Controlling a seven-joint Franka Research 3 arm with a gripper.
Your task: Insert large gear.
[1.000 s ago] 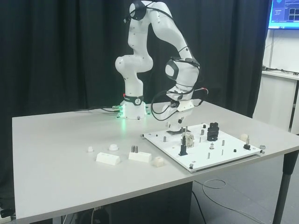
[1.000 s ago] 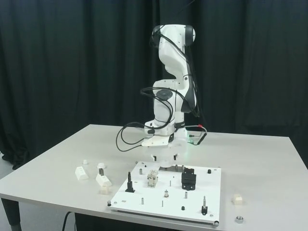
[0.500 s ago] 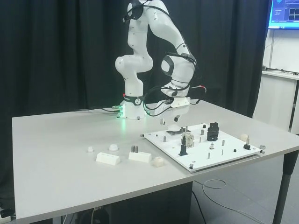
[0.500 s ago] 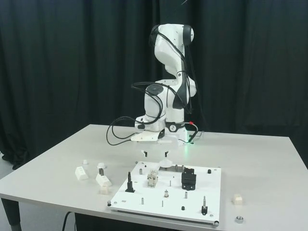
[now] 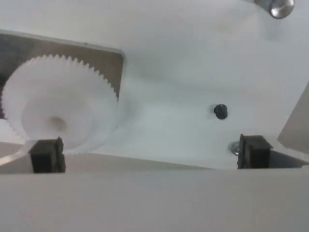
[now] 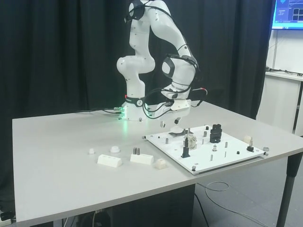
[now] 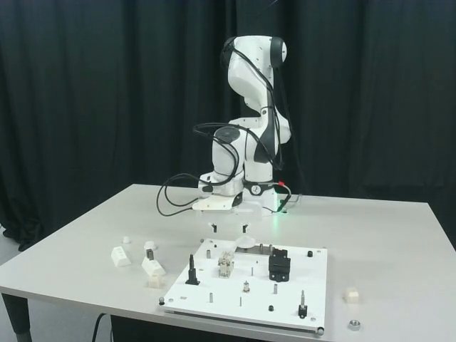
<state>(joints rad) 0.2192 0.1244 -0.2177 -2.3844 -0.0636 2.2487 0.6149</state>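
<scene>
The gripper [image 5: 149,154] stands wide, holding nothing — its black fingertips [image 5: 47,155] show far apart in the wrist view. In the first room view it hangs just above the far corner of the white assembly board [image 6: 236,158], right of centre in the frame. The large gear [image 5: 60,109], white and toothed, lies flat on a grey plate [image 5: 96,53] on the board; one fingertip overlaps its rim in that view.

By my judgement the gear looks set down already, though whether it sits fully home on its shaft cannot be told. To finish well, the gripper should rise straight up — no sideways drag that could tilt the gear.

No containers appear; small white blocks [image 6: 109,161] lie loose on the table [image 6: 47,156]
</scene>
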